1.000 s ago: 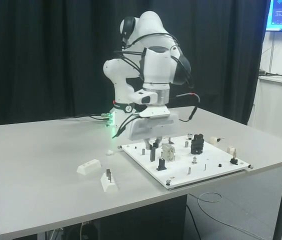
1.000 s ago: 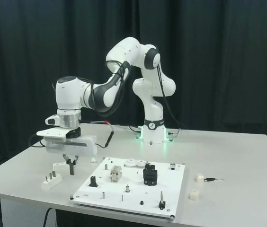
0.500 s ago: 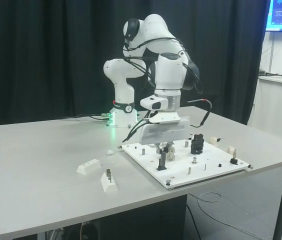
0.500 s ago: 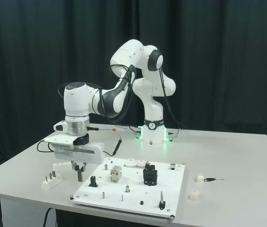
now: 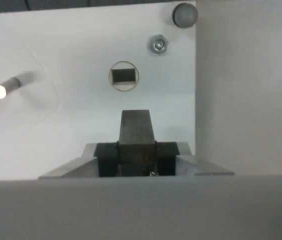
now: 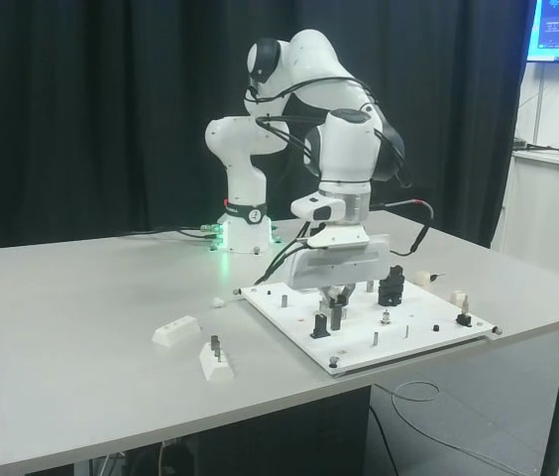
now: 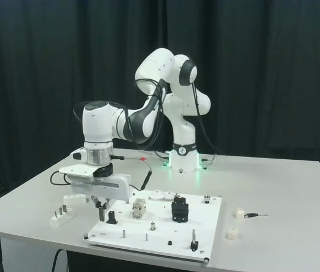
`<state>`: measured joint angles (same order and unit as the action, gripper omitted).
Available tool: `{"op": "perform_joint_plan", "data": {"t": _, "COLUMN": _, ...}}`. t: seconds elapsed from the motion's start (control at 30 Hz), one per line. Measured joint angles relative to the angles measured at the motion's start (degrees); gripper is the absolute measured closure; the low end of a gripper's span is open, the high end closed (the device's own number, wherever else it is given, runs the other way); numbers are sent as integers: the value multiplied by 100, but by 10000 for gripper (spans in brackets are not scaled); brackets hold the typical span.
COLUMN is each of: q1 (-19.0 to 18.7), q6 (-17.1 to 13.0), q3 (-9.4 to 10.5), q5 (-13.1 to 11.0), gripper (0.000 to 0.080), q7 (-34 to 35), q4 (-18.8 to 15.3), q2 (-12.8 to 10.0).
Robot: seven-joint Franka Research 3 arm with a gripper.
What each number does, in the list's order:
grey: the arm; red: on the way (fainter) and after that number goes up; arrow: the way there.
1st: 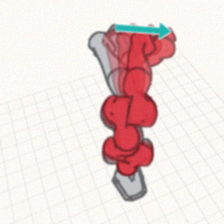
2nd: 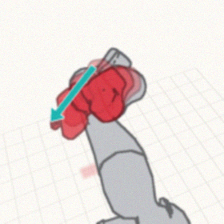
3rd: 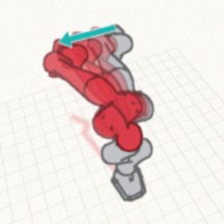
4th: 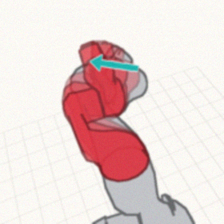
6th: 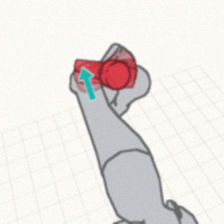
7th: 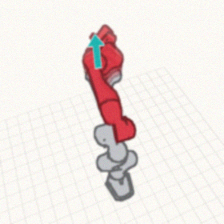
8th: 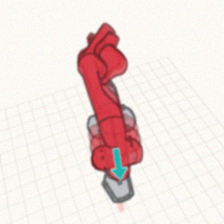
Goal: Insert square peg 4.
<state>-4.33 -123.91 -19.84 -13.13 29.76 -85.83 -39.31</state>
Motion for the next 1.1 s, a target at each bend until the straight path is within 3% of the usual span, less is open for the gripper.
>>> {"op": "perform_joint_plan", "data": {"t": 1.1, "q1": -41, "q6": -263, "q3": 87, "q5": 0, "gripper": 654, "q7": 408, "q4": 0, "q2": -212}}
